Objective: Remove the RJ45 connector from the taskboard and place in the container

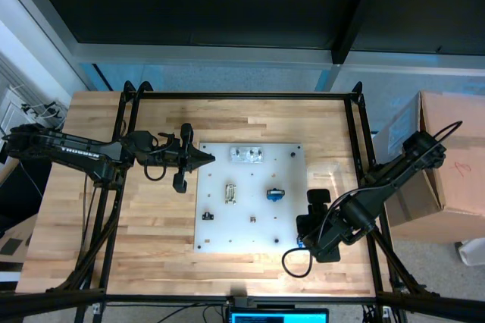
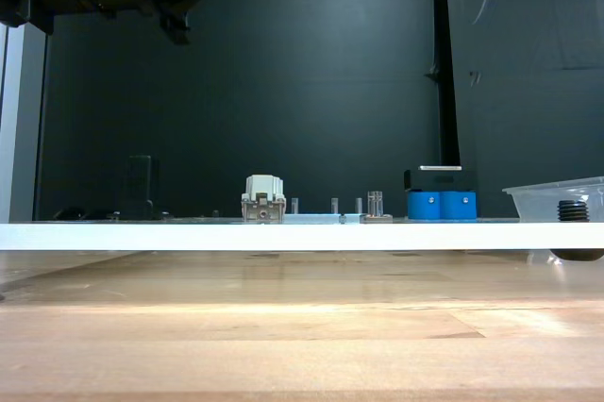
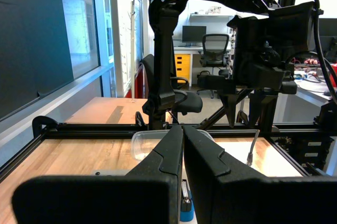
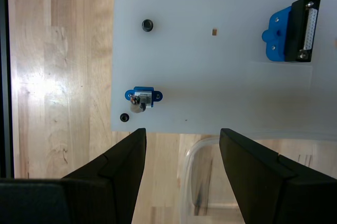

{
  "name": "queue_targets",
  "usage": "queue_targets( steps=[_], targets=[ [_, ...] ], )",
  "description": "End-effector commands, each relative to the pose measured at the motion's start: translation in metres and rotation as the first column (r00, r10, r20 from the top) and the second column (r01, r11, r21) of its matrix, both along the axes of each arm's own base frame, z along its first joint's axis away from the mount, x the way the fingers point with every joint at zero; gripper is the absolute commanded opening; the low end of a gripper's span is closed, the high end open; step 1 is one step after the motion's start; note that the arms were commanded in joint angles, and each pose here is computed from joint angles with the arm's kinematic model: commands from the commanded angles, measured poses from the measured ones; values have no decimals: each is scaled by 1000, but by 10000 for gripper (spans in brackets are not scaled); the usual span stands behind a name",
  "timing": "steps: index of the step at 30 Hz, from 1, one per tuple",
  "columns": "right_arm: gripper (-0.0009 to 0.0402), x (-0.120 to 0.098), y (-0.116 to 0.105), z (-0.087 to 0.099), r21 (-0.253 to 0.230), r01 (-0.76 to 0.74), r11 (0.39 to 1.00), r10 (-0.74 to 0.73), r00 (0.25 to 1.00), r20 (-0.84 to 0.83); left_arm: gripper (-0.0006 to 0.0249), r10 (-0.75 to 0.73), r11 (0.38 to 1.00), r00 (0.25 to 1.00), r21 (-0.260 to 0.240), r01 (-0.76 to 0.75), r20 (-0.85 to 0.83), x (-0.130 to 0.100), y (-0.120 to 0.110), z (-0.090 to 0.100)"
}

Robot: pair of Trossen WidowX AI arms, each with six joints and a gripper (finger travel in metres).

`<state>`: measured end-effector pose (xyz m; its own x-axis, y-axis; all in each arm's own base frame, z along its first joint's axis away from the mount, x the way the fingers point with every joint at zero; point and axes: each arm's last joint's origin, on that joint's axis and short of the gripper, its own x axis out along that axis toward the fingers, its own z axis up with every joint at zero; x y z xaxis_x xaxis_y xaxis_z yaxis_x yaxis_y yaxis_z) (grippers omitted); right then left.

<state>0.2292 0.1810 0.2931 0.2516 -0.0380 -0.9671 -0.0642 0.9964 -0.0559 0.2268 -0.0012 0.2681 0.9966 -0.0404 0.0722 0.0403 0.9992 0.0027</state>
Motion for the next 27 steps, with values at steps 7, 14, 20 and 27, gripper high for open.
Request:
queue_targets(
  steps=[7, 14, 20, 27],
  targets=[
    [193, 5, 7, -10, -13, -8, 1000, 8, 1000, -30, 0, 0, 1000, 1000, 0, 0, 0, 0, 0, 0],
    [192, 7, 10, -16, -22, -14, 1000, 13, 999, -41, 0, 0, 1000, 1000, 0, 0, 0, 0, 0, 0],
    [192, 9, 14, -24, -28, -20, 999, 18, 998, -60, 0, 0, 1000, 1000, 0, 0, 0, 0, 0, 0],
    [193, 11, 19, -36, -17, -26, 1000, 25, 997, -70, 0, 0, 1000, 1000, 0, 0, 0, 0, 0, 0]
  ],
)
